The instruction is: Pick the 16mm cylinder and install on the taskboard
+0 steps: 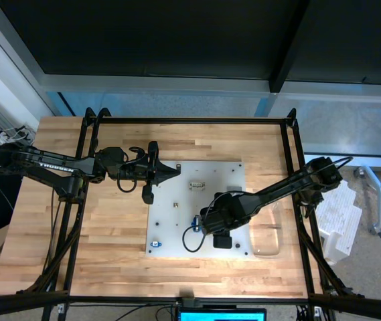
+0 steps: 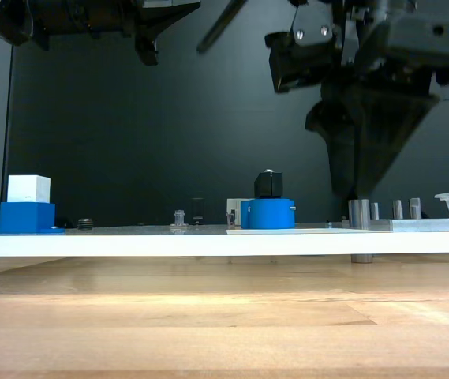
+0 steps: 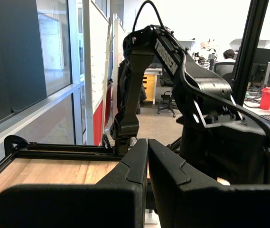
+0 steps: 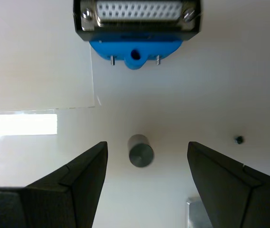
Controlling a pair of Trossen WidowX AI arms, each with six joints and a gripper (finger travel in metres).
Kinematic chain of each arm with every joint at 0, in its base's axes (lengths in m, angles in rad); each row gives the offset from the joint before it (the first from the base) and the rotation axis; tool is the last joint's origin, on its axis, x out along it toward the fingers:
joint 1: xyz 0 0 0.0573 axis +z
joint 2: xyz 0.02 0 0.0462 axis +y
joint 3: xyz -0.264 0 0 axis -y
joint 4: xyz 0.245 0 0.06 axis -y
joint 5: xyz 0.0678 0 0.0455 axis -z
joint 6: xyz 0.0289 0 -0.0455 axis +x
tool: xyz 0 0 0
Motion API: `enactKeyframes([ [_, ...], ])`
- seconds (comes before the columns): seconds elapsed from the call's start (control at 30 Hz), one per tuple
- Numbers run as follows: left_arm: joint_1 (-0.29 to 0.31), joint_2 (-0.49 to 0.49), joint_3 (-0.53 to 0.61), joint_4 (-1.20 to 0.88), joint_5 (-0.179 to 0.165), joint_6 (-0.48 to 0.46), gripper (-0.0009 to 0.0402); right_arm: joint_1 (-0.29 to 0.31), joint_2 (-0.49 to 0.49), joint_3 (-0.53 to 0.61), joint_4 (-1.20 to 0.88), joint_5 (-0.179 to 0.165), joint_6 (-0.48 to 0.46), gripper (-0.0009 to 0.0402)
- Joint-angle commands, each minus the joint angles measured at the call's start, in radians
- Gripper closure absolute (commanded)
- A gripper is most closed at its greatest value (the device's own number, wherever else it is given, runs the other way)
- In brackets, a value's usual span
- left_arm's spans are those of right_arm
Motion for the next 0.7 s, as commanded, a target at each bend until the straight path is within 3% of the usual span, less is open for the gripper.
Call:
enactKeyframes([
  [0.03, 0.0, 0.0, 0.0, 0.0, 0.0, 0.0, 0.0392, -0.013, -0.052, 0.002, -0.002, -0.002, -0.04, 0.0156],
  [0.23, 0.0, 0.0, 0.0, 0.0, 0.0, 0.0, 0.0392, -0.064, -0.182, -0.003, -0.009, -0.003, -0.126, 0.0178],
  [0.43, 0.0, 0.0, 0.0, 0.0, 0.0, 0.0, 0.0392, -0.152, -0.327, -0.014, -0.003, -0.004, -0.209, 0.0222],
  [0.7, 0.0, 0.0, 0.0, 0.0, 0.0, 0.0, 0.0392, -0.246, -0.499, -0.077, 0.175, -0.011, -0.32, 0.0295],
])
